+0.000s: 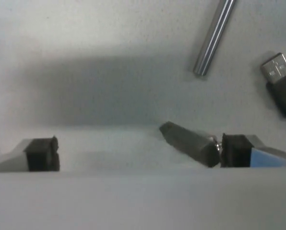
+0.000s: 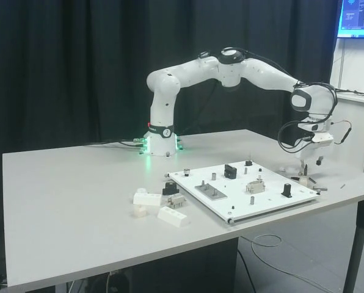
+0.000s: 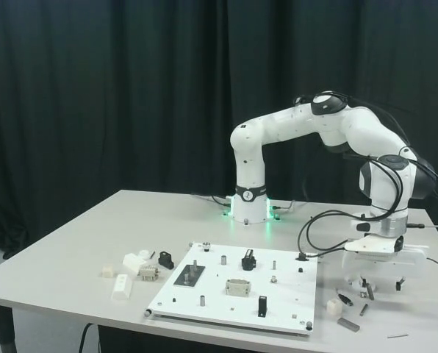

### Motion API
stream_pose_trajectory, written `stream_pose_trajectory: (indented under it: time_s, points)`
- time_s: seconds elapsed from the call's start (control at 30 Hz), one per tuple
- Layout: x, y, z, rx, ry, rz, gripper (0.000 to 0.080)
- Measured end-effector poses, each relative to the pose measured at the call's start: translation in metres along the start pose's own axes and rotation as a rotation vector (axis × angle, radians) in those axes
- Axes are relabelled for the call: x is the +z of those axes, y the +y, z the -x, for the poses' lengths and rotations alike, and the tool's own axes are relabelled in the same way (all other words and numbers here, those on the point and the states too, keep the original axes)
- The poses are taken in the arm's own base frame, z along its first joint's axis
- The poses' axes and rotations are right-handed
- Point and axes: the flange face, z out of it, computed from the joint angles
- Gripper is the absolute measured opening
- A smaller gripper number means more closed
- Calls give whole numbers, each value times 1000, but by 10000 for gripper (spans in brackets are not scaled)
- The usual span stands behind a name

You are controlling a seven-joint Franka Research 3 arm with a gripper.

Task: Remove round peg 3.

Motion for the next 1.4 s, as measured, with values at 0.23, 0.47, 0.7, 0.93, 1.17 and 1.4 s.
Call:
stream_pose_trajectory:
  time_s: [0.23,0.47,0.7,0.93,1.17,1.4]
  points:
    - [-7,-1,-1,1,3,-8,776]
    - [-11,-1,-1,1,4,-12,776]
    - [-14,-1,-2,0,10,-11,799]
    - [-16,-1,-5,1,19,-9,800]
    - [-20,0,-10,4,30,-9,800]
    - [-21,1,-16,10,39,-5,800]
